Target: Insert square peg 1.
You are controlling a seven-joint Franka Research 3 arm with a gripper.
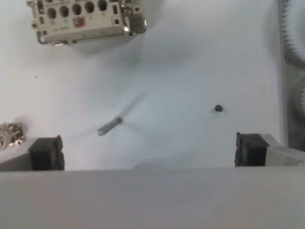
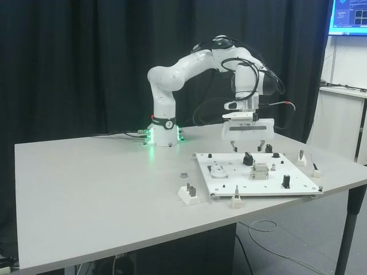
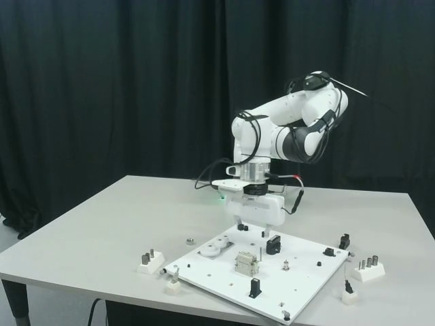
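My gripper (image 2: 248,144) hangs open over the far part of the white board (image 2: 269,184), with nothing between its fingers. In the wrist view its black pads (image 1: 46,152) stand wide apart above the bare board (image 1: 190,71). A thin grey pin (image 1: 109,126) and a small black hole (image 1: 218,108) lie below the gripper (image 1: 147,150). A small white holder with grey pegs (image 2: 189,193) stands on the table off the board's near left corner, far from the gripper (image 3: 253,227). I cannot tell which peg is square peg 1.
A multi-hole connector block (image 1: 86,19) sits on the board (image 3: 224,278). Grey gears (image 1: 293,33) lie beside it. A second peg holder (image 3: 369,265) stands at the board's other side. Black clips (image 2: 285,181) and small posts (image 2: 235,197) stand around the edges.
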